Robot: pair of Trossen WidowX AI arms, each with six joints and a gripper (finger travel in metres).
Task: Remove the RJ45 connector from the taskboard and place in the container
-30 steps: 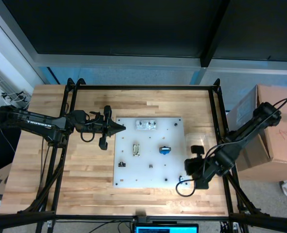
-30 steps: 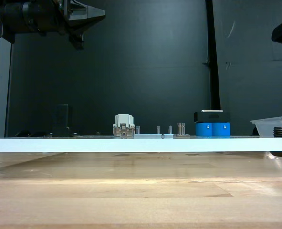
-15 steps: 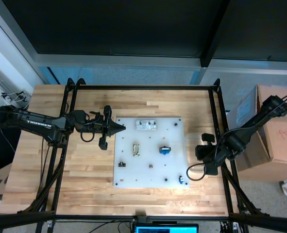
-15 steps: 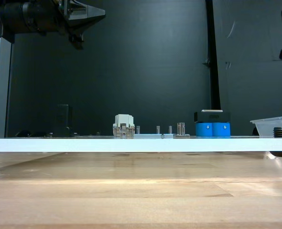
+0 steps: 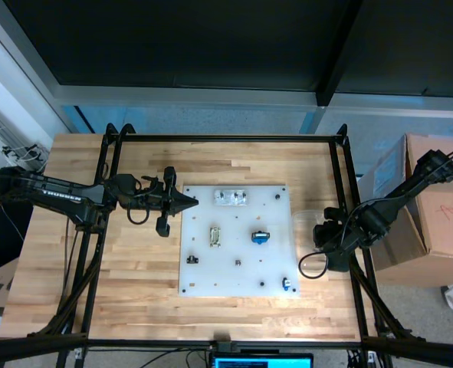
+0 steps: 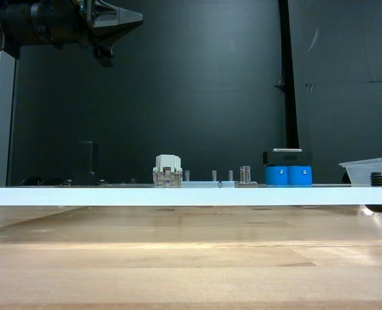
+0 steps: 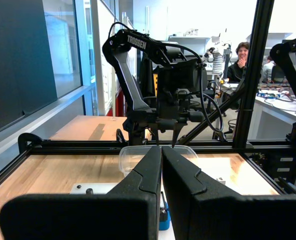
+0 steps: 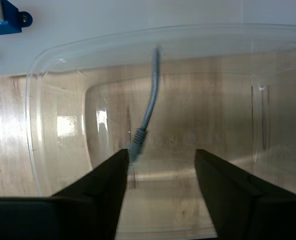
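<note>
Two grippers hover: left gripper [image 5: 189, 202] clenched beside the taskboard [image 5: 211, 276], right gripper [image 8: 160, 152] spread above the container [image 8: 32, 125], where we fear the cable [image 8: 152, 85] of the loose RJ45 connector [image 8: 137, 140] could snag the jaws.

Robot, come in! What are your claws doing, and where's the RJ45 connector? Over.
Left claw shut, high beside the board. Right claw open above the container. RJ45 connector off the board, loose inside the container, unclamped.

Black left arm [image 5: 15, 184], white TROSSEN lettering [image 5: 57, 191], tapered left hand [image 5: 195, 202], looped cable [image 5: 137, 214]
</note>
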